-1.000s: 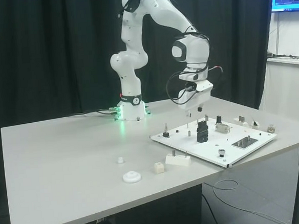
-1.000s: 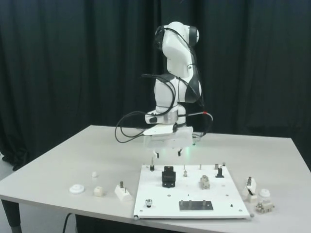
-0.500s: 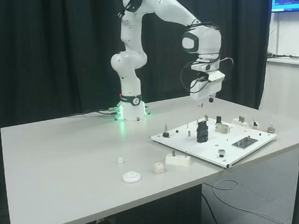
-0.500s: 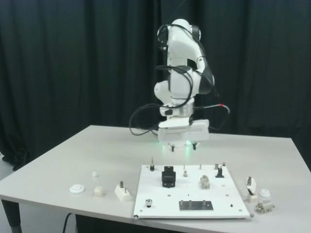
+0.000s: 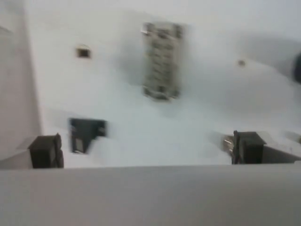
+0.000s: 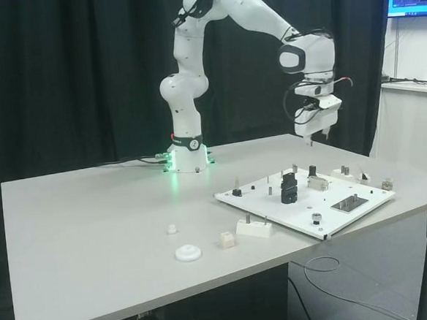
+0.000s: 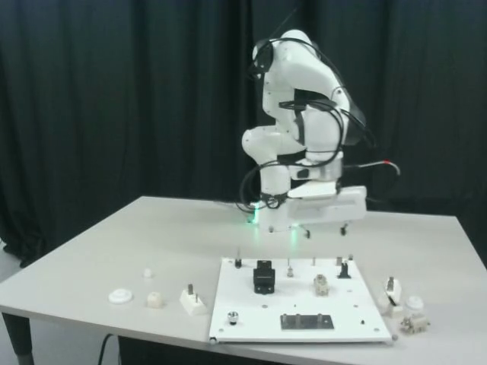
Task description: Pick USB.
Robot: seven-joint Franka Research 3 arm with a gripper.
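The white arm [image 6: 241, 8] is being seen reaching from its base, where a green light [image 6: 168, 160] is glowing, toward the upper right of the first room view. The end effector [image 6: 319, 136] is being held in the air above the far end of a flat white board [image 6: 305, 206], clear of every part on it.

In the wrist view the end effector [image 5: 146, 149] is being shown with its two black, blocky fingertips [image 5: 45, 151] set wide apart. Nothing is being gripped between them; only smooth board surface is showing there.

The USB [image 6: 312, 172] is being taken to be the small black upright part at the board's far side, right of centre in the first room view; this identification is not certain. In the second room view the USB [image 7: 344, 268] is being seen standing below the end effector [image 7: 326, 230], not touched by it. In the wrist view the USB [image 5: 87, 134] is being seen as a dark squarish shape near one fingertip.

A grey ribbed connector [image 5: 161, 61], oblong in shape, is lying flat on the board beside it. A taller black block [image 6: 288, 186] is standing near the board's middle, and a dull rectangular metal plate [image 6: 348, 204] is lying toward its near right edge.

On the matte grey table [image 6: 92, 212], left of the board, a round white disc [image 6: 188, 253], a small white cube [image 6: 226, 239] and a white block with pins [image 6: 254, 227] are being left loose, well apart from the end effector.
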